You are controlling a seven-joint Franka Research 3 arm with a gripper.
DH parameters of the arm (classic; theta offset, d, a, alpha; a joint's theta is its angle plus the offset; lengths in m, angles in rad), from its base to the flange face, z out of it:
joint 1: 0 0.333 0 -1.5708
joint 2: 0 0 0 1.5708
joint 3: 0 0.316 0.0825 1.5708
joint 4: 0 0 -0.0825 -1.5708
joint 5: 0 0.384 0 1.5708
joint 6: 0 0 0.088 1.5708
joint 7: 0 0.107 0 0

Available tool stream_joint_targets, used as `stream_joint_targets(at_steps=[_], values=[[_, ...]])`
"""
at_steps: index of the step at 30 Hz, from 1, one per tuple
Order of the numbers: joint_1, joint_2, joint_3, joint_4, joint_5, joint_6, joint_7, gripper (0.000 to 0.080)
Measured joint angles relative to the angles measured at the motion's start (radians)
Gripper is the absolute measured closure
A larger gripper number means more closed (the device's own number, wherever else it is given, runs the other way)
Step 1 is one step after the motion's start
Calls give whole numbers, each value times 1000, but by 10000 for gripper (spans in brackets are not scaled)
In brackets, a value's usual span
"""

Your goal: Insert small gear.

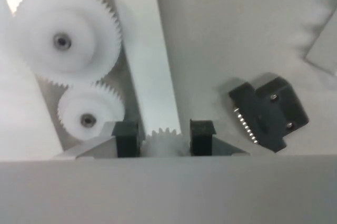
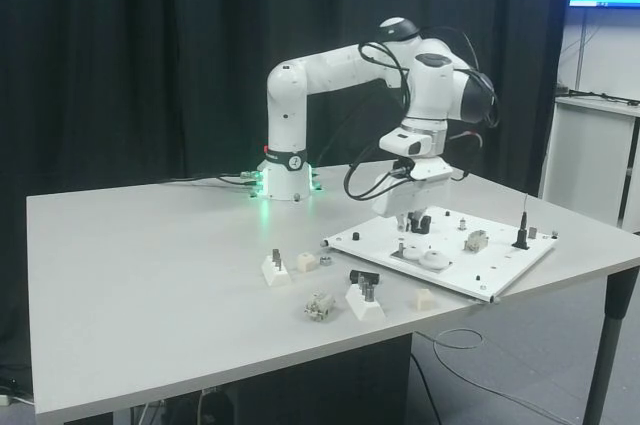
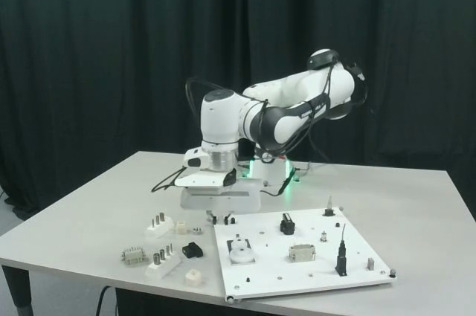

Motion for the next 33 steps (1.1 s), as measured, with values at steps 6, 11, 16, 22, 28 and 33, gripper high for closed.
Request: stream_joint_targets(at_steps=[6,11,16,22,28,33], values=[[29,-5,0,-43,13,5,-31,601],[54,-5,1,-83,31,16,-50,601],[78,-5,6,-125,58,35,-80,601],[106,-5,16,-170,92,62,-124,601],[134,-5,28,-207,117,96,-150,601],[156,-5,37,-231,134,120,-156,601]])
